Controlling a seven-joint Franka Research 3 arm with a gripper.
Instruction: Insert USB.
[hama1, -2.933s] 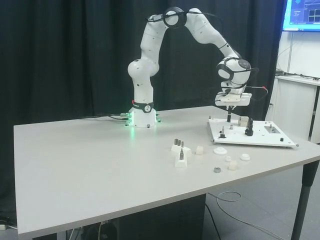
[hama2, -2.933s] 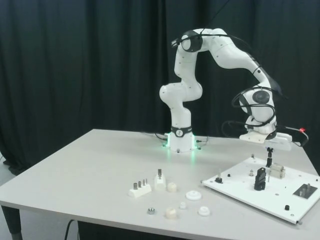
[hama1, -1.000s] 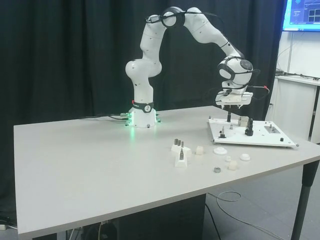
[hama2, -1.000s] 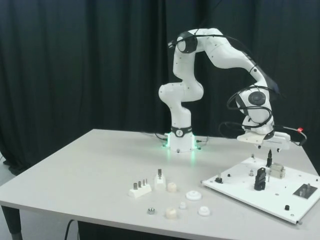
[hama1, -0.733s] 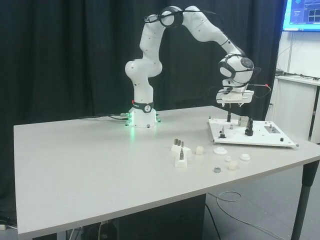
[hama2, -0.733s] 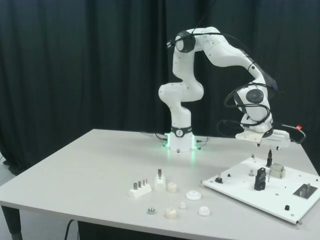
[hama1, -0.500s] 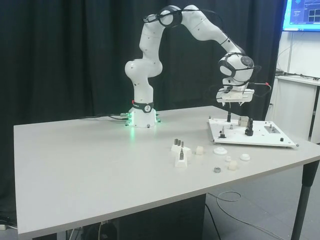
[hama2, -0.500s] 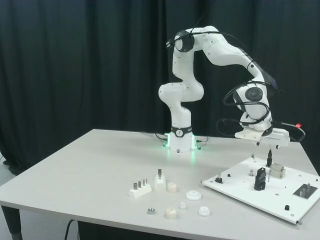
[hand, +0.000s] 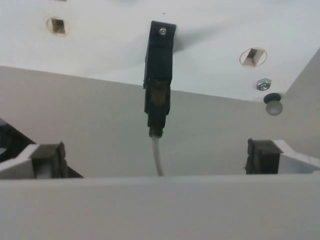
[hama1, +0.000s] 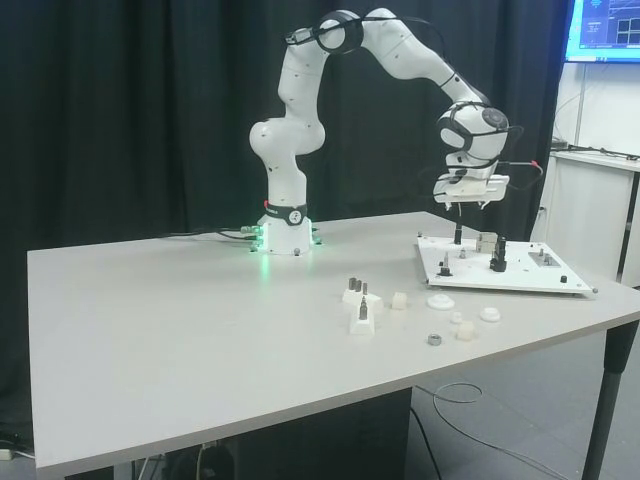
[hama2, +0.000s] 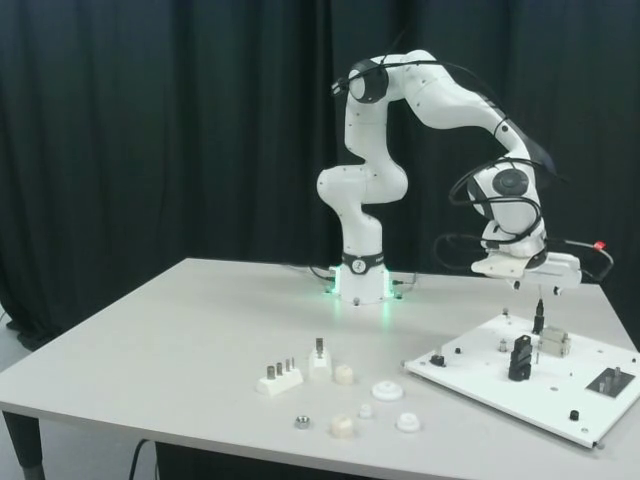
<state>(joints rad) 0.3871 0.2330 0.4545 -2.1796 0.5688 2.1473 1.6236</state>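
Note:
The black USB plug (hand: 158, 95) stands upright in the white board (hand: 210, 55), and a thin white cable (hand: 157, 155) leaves its top end. My gripper (hand: 155, 156) hangs straight above the plug, open, its black fingertips (hand: 47, 157) spread wide with nothing between them. From the room cameras the gripper (hama1: 460, 207) sits a short gap above the plug (hama1: 458, 233) at the near-left part of the board (hama1: 520, 280). The second room view shows the same: gripper (hama2: 528, 288), plug (hama2: 538, 318), board (hama2: 480, 385).
A black bracket (hama2: 518, 358) and a small grey block (hama2: 555, 343) stand on the board close to the plug. Several small white parts and metal pegs (hama1: 362, 300) lie on the grey table (hama1: 180, 320) in front of the board. A white cabinet (hama1: 590, 200) stands at the right.
My gripper has let go of the USB plug and risen straight up from it. The plug stays upright in the board.

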